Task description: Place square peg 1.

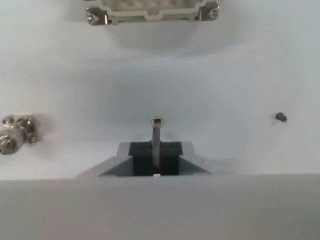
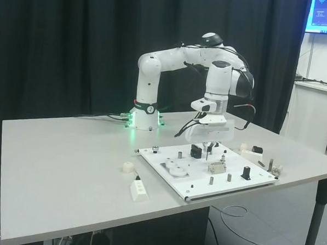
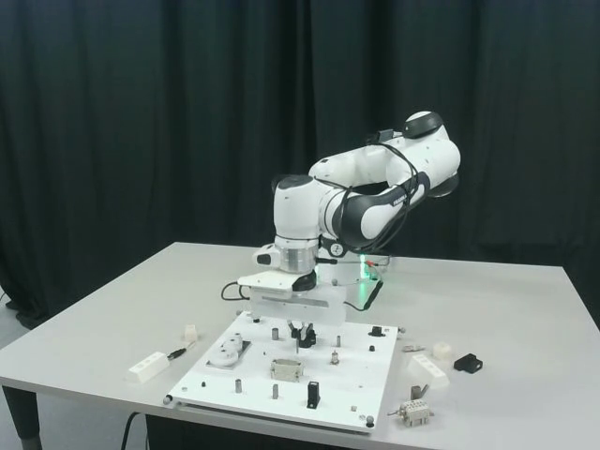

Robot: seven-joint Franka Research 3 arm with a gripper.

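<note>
Pincer (image 1: 156, 167): closed on the square peg (image 1: 156, 145), held upright.
Peg tip: at a square hole (image 1: 157, 121) in the white board (image 3: 375, 375).
Board: on the grey surface (image 2: 63, 161).

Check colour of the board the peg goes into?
White board, clearest in the first room view; gripper holds the grey peg above it.

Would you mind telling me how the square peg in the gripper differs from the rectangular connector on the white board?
The square peg is slim and stands upright, while the rectangular connector is broad and low. The peg is clamped in the gripper, whereas the connector sits free on the white board with screws at its corners. Both lie within the board's outline.
</note>
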